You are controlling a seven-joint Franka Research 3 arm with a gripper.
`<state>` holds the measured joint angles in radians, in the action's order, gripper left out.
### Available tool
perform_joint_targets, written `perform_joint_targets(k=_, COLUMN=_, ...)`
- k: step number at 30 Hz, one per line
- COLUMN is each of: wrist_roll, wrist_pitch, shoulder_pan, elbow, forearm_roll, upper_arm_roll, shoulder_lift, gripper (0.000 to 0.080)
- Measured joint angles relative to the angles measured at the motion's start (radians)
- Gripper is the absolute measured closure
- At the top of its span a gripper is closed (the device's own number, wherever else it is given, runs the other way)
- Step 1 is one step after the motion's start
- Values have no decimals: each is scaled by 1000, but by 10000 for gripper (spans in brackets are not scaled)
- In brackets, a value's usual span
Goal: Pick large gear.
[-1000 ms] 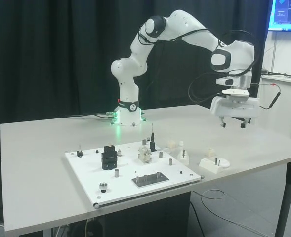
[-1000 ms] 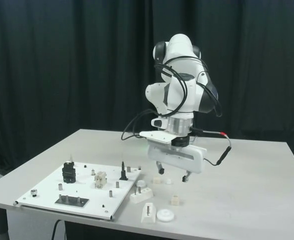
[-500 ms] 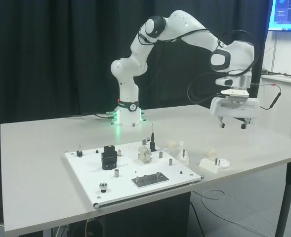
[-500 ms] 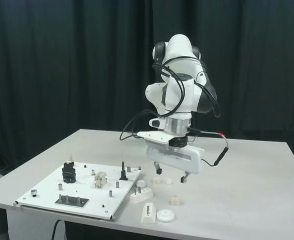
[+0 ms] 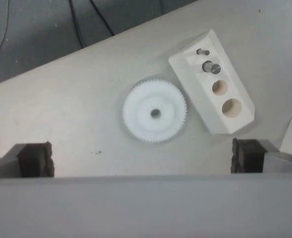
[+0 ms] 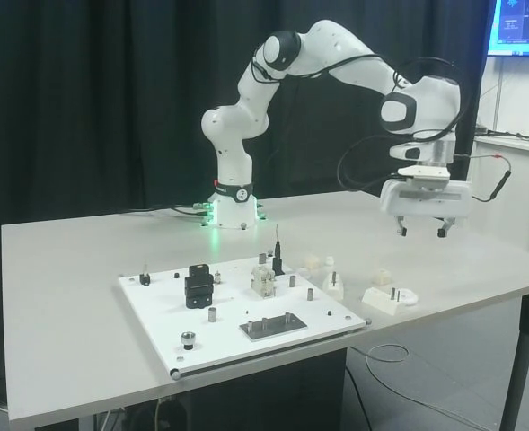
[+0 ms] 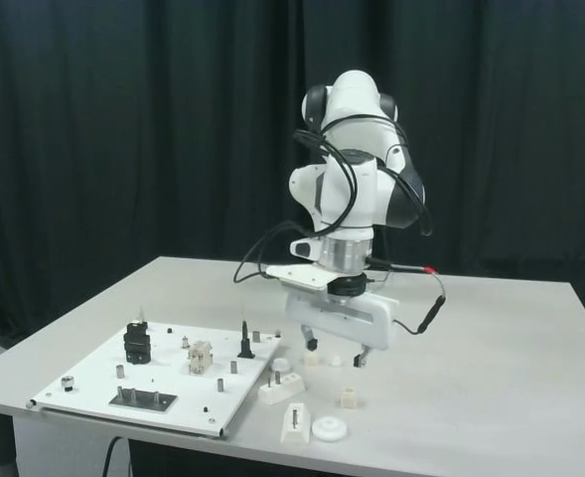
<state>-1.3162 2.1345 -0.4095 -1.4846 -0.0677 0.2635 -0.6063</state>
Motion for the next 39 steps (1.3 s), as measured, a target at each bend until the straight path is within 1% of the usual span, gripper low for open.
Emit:
perform_joint_targets(k=5, wrist_roll=-11, wrist_pitch=0, shoulder_pan=4, elbow=5, forearm_roll=-8, upper_arm_roll=0, shoulder_lift=-4, gripper=3)
perform_joint_targets(k=13, wrist_roll=-130, wrist_pitch=1, shoulder_pan=14, elbow=6, forearm_roll=-15, upper_arm_roll=1, shoulder_lift=-10, gripper=3)
perform_joint_targets(k=25, wrist_roll=-212, wrist_pitch=21, shoulder_pan=30, elbow=6, forearm_roll=-15, upper_arm_roll=3, shoulder_lift=-40, gripper=3)
perform_joint_targets(k=33, wrist_roll=-216, wrist_pitch=45, shoulder_pan=41, elbow=6, forearm_roll=-18, upper_arm_roll=3, shoulder_lift=-64, gripper=3)
perform_joint_targets(k=39, wrist_roll=-215, wrist_pitch=56, shoulder_pan=50, elbow=6, forearm_roll=-44, upper_arm_roll=2, shoulder_lift=-82, gripper=3)
